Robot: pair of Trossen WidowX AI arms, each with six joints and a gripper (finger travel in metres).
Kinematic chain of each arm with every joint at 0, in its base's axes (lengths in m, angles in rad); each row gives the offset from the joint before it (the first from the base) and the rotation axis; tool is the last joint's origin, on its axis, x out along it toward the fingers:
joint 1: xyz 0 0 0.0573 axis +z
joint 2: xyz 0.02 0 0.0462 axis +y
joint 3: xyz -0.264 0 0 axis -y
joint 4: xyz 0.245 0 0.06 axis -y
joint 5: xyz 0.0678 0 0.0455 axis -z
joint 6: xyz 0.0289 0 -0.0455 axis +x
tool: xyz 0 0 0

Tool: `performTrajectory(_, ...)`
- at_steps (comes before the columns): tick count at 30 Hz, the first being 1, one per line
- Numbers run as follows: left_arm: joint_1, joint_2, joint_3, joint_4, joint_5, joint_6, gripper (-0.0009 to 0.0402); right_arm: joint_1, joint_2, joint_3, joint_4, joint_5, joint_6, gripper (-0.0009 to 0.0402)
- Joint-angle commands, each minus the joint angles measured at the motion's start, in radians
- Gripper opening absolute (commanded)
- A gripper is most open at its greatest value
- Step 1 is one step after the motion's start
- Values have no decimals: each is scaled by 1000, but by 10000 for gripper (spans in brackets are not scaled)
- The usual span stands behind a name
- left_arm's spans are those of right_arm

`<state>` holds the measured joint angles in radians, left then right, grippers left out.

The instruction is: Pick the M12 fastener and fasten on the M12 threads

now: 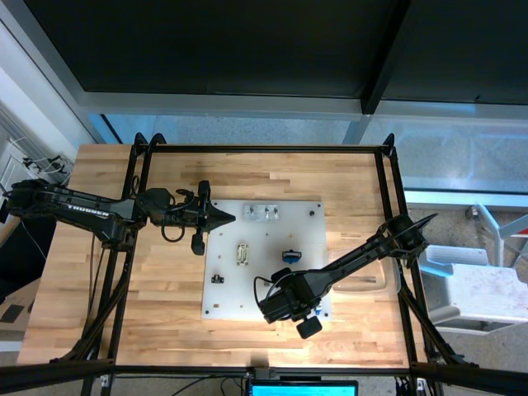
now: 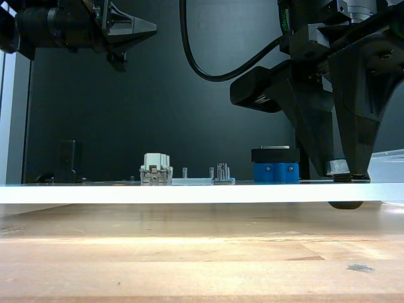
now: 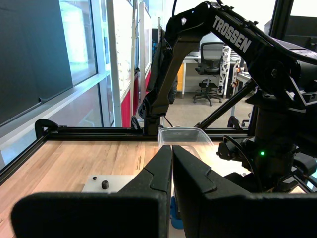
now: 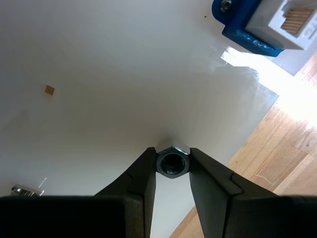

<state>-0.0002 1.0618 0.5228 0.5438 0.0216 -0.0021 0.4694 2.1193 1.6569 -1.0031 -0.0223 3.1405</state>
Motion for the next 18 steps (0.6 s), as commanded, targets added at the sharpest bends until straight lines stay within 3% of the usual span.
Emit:
performTrajectory(1,0,0,0,0,0,0,0,0,-4,0,-2,-4,3,16)
performTrajectory(5,0,0,0,0,0,0,0,0,-10,0,-8,-5,5,42)
performTrajectory(18,0,0,0,0,0,0,0,3,-34,0,16,-7,4,183)
